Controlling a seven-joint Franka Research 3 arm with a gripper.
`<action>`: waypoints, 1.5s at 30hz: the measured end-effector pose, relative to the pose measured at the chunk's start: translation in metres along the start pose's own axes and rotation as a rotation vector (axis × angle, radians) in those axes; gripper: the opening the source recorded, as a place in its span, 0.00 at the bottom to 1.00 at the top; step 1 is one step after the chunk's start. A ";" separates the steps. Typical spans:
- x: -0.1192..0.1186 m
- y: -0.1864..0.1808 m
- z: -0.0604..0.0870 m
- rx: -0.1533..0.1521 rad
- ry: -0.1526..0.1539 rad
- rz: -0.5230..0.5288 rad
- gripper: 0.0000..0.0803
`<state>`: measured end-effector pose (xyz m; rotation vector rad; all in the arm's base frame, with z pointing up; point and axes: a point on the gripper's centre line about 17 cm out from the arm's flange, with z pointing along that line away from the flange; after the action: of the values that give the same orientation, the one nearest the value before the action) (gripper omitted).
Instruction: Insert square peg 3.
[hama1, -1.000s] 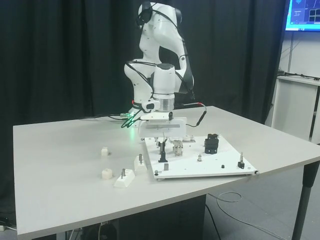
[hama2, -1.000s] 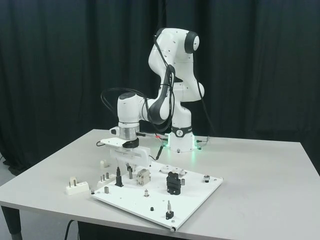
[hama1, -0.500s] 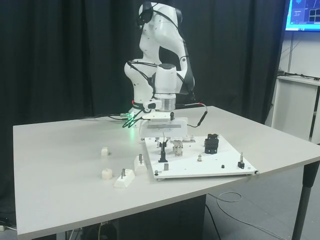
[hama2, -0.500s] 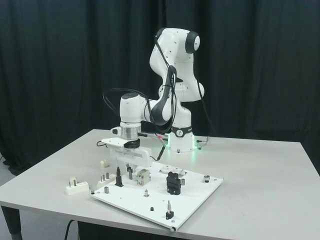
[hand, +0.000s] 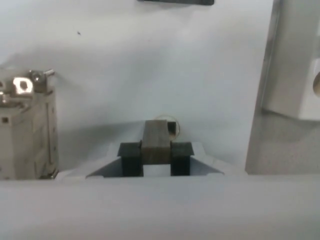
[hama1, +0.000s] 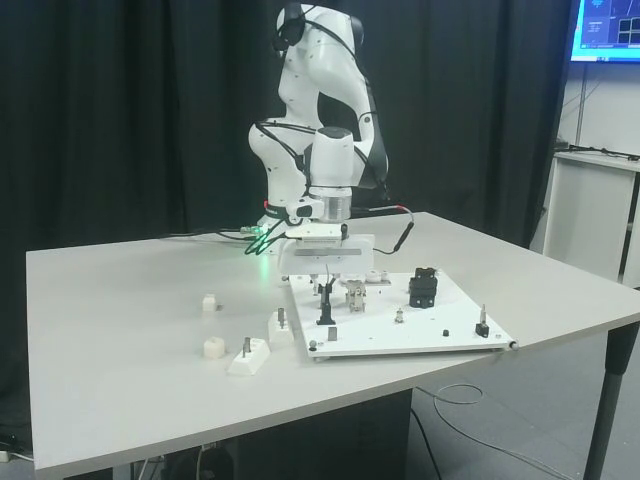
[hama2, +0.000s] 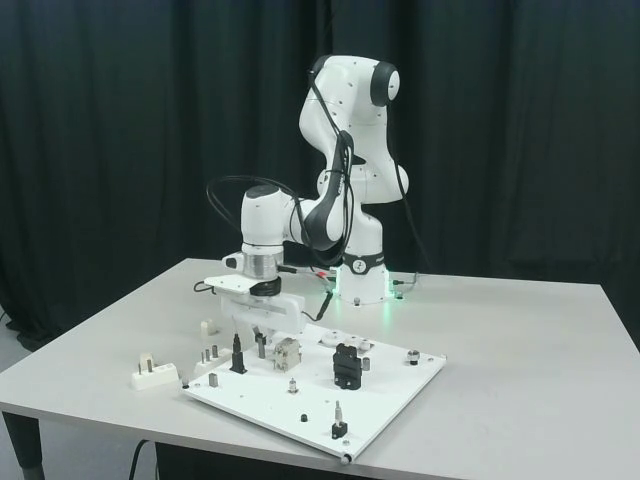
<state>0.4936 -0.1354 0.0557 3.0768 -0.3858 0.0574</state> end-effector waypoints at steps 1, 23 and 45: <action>0.000 0.000 0.000 0.000 0.000 0.000 0.14; 0.000 0.004 0.000 -0.005 0.009 0.002 0.14; -0.006 0.005 0.001 0.000 0.003 0.006 0.14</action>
<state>0.4866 -0.1384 0.0548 3.0751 -0.3944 0.0617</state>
